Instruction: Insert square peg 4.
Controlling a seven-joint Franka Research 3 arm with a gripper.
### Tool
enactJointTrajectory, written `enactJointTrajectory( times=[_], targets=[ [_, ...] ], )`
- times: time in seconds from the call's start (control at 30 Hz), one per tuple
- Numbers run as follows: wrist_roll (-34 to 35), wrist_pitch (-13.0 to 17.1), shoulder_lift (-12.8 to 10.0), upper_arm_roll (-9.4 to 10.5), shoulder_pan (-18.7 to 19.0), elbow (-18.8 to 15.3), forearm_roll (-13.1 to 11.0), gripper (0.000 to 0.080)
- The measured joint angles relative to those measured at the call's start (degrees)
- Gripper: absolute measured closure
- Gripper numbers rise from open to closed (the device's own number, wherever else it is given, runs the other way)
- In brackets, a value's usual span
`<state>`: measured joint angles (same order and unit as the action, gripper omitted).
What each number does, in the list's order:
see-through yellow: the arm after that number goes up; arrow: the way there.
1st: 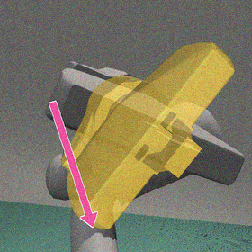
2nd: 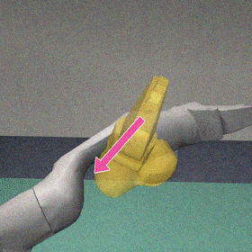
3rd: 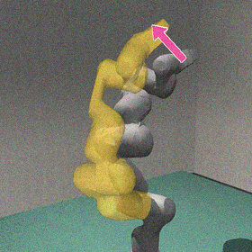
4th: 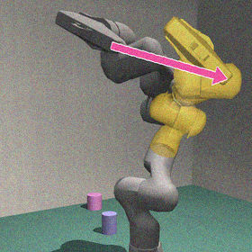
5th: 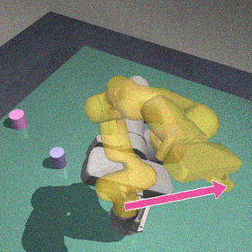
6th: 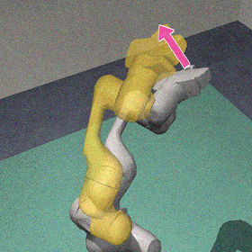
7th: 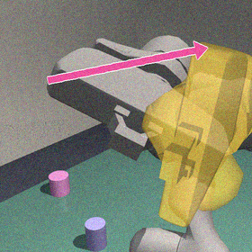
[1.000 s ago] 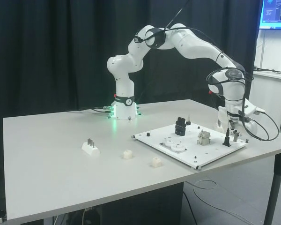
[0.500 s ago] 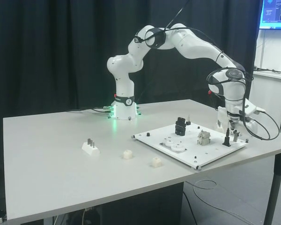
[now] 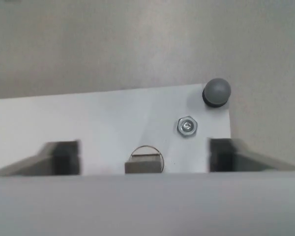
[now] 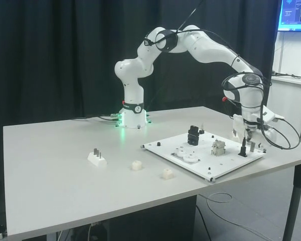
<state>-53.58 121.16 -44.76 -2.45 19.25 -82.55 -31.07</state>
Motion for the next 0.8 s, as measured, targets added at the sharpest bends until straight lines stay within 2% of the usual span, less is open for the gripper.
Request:
enactJointTrajectory(
  times=[0.03,0.07,0.23,0.27,0.53,0.57,0.8],
  targets=[
    [0.00,0.00,0.03,0.00,0.00,0.00,0.00,0.0459],
    [0.00,0.00,0.06,0.01,0.00,0.00,0.00,0.0160],
    [0.00,-0.11,0.38,0.10,0.01,0.03,0.00,0.0160],
    [0.00,-0.12,0.46,0.13,0.01,0.06,0.00,0.0038],
    [1.52,-0.39,1.33,0.43,0.00,0.22,-0.05,0.0038],
    [1.94,-0.44,1.46,0.46,0.00,0.25,-0.05,0.0005],
    [4.57,-1.15,2.36,0.77,0.00,0.52,-0.05,0.0003]
  ],
)
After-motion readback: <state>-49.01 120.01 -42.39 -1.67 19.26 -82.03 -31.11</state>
